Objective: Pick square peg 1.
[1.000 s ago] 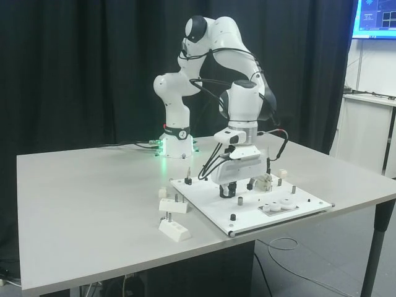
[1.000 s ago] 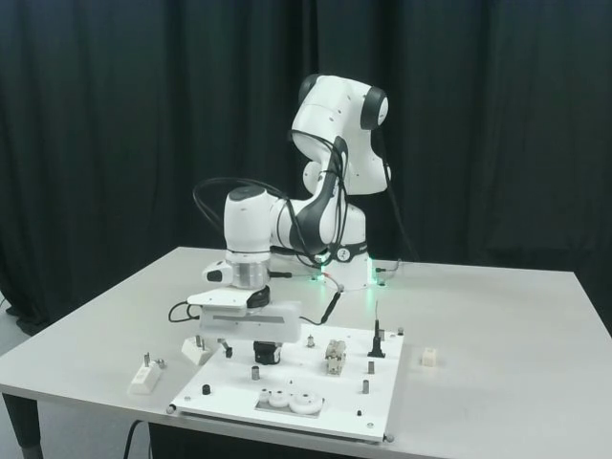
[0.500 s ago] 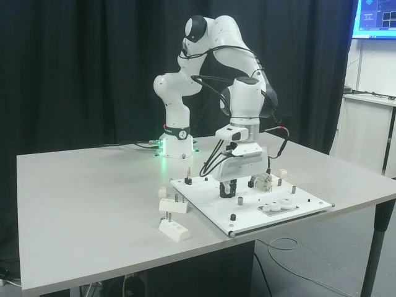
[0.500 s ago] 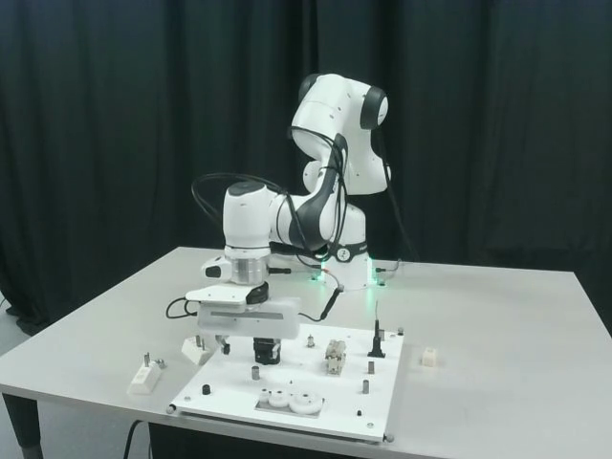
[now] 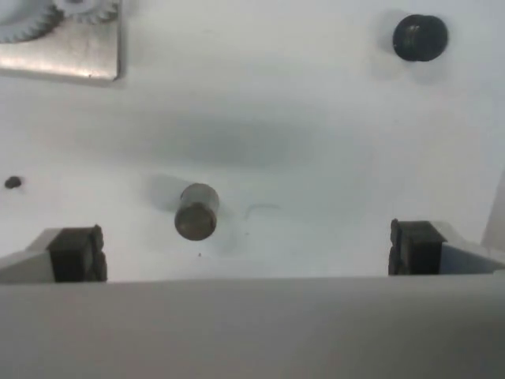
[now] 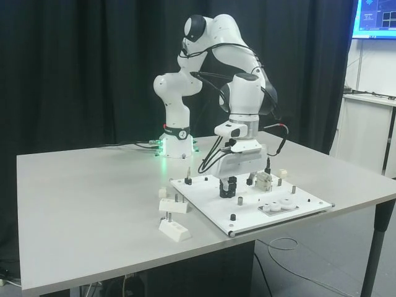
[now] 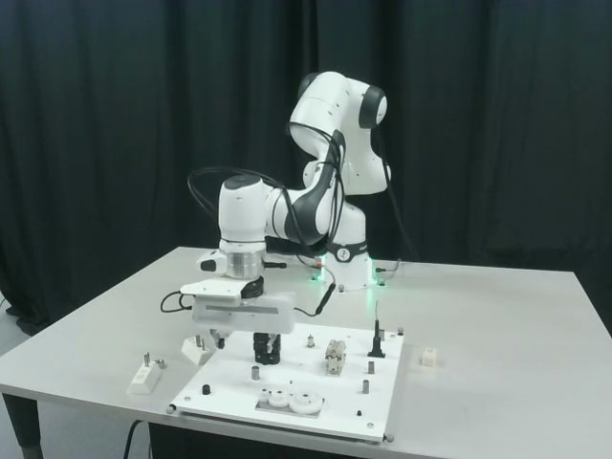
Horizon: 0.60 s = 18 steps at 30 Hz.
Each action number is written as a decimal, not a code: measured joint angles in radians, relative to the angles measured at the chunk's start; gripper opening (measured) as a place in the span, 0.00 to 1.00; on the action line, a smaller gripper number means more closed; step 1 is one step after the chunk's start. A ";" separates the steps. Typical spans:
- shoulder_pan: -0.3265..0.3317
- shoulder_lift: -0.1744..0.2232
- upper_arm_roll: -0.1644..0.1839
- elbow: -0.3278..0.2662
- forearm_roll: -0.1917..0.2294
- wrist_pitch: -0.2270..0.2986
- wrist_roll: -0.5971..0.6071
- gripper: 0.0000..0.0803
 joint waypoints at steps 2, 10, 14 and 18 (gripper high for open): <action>0.000 -0.005 -0.004 0.000 -0.005 -0.003 -0.002 1.00; -0.016 -0.033 -0.013 0.005 -0.056 -0.032 -0.032 1.00; -0.033 -0.049 -0.013 0.005 -0.064 -0.049 -0.086 1.00; -0.053 -0.065 -0.013 0.005 -0.064 -0.073 -0.162 1.00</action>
